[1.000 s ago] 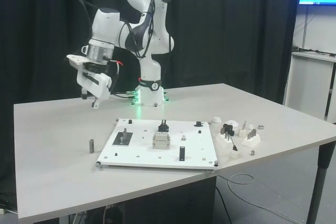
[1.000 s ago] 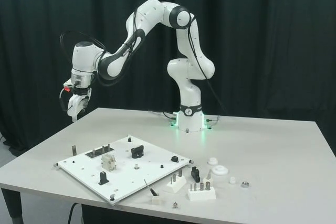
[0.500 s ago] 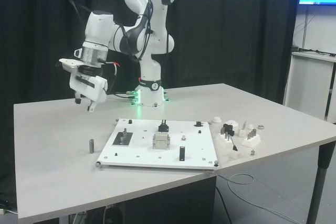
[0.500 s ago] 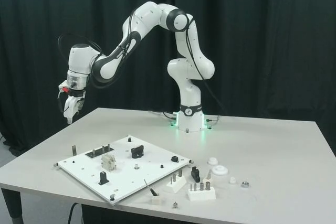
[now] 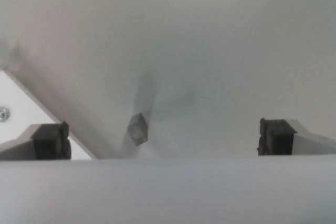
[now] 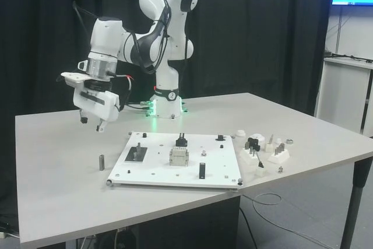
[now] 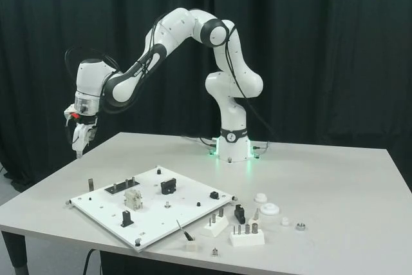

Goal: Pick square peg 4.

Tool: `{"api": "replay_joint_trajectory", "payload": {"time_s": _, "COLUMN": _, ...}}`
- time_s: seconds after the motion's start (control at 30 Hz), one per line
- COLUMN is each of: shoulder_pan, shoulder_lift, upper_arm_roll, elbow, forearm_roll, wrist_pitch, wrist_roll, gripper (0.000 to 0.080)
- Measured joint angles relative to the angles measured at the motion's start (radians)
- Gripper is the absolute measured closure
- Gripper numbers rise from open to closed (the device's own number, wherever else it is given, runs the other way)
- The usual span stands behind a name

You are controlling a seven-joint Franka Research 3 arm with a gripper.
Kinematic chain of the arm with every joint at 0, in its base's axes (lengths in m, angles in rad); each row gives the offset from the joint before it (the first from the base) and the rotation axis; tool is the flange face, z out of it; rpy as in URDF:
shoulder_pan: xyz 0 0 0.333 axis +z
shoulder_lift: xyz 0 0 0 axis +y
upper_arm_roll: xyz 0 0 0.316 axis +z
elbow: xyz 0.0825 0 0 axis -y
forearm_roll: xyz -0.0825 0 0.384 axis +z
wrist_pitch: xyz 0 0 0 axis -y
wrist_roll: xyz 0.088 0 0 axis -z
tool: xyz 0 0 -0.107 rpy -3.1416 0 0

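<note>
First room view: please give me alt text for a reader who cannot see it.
The white arm's gripper hangs open and empty above the grey table, a little beyond a small square peg that stands upright on the table beside a white board of small parts. More small parts sit on white holders past the board's other side.

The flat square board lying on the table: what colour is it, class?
White. The flat square board on the grey table shows best in the first room view.
</note>
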Motion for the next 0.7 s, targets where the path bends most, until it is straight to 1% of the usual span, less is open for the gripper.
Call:
{"api": "replay_joint_trajectory", "payload": {"time_s": 0.23, "shoulder_pan": -0.003, "shoulder_lift": 0.031, "upper_arm_roll": 0.002, "elbow": 0.039, "forearm_roll": 0.031, "wrist_pitch": -0.043, "wrist_roll": -0.036, "gripper": 0.0003}}
{"api": "replay_joint_trajectory", "payload": {"time_s": 0.37, "shoulder_pan": -0.009, "shoulder_lift": 0.043, "upper_arm_roll": 0.009, "elbow": 0.057, "forearm_roll": 0.037, "wrist_pitch": -0.067, "wrist_roll": -0.053, "gripper": 0.0003}}
{"api": "replay_joint_trajectory", "payload": {"time_s": 0.5, "shoulder_pan": -0.018, "shoulder_lift": 0.051, "upper_arm_roll": 0.020, "elbow": 0.069, "forearm_roll": 0.042, "wrist_pitch": -0.084, "wrist_roll": -0.119, "gripper": 0.0003}}
{"api": "replay_joint_trajectory", "payload": {"time_s": 0.7, "shoulder_pan": -0.035, "shoulder_lift": 0.066, "upper_arm_roll": 0.029, "elbow": 0.082, "forearm_roll": 0.083, "wrist_pitch": -0.105, "wrist_roll": -0.231, "gripper": 0.0003}}
